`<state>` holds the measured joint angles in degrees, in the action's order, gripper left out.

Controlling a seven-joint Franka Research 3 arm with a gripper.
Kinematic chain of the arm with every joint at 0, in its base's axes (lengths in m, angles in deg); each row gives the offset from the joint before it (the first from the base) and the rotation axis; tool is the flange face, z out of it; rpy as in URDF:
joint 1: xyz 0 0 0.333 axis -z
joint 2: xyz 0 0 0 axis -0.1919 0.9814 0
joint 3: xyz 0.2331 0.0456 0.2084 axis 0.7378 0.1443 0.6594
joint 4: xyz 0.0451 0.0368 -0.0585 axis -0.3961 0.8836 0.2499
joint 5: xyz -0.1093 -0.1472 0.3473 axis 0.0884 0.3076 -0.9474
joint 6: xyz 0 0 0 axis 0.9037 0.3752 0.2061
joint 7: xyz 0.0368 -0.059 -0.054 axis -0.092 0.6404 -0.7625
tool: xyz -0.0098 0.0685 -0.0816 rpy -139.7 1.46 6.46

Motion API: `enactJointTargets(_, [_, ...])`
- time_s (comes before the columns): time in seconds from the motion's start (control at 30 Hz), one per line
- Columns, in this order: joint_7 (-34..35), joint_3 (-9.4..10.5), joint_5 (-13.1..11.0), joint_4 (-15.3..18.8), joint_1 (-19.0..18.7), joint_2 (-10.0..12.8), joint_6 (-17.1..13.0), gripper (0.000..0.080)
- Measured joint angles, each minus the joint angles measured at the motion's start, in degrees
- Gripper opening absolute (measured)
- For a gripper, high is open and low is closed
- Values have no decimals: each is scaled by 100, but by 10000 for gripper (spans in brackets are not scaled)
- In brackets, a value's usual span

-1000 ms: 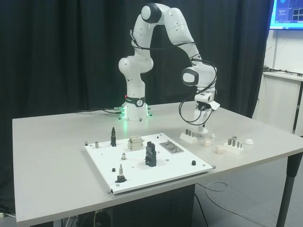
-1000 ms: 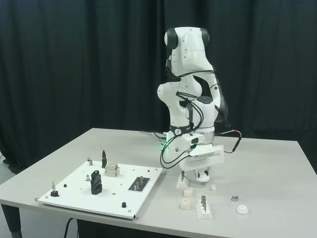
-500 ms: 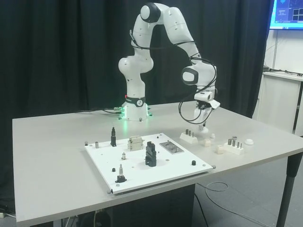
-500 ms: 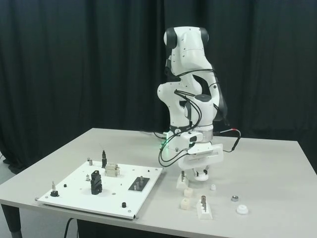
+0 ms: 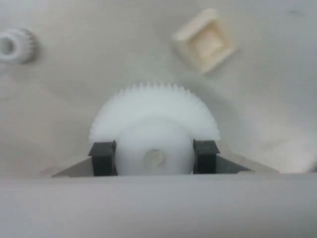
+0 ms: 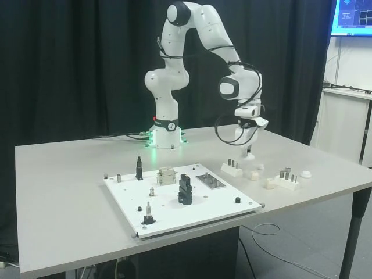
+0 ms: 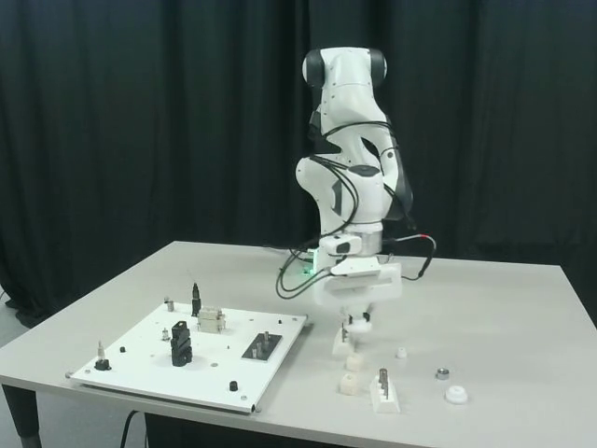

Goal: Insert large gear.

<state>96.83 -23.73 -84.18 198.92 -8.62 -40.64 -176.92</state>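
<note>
2 room views face the arm [image 6: 197, 35] from different sides; wrist view looks down.

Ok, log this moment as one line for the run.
end effector: shut on large gear | gear: lifted above grey table | insertion: not yet done

The large gear [image 5: 154, 130] has its lower half hidden behind the hand [image 5: 154, 157].
</note>
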Motion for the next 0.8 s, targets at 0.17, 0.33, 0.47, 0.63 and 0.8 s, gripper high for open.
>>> enactJointTargets(0.17, [-326,-32,101,-42,264,-123,19,331])
enactJointTargets(0.33, [-723,-36,103,-78,561,-210,29,331])
enactJointTargets(0.47, [-989,-38,103,-89,770,-259,29,331])
enactJointTargets(0.63, [-1360,-38,101,-106,969,-273,29,331])
enactJointTargets(0.8, [-1284,-42,35,-123,1144,-272,29,330])
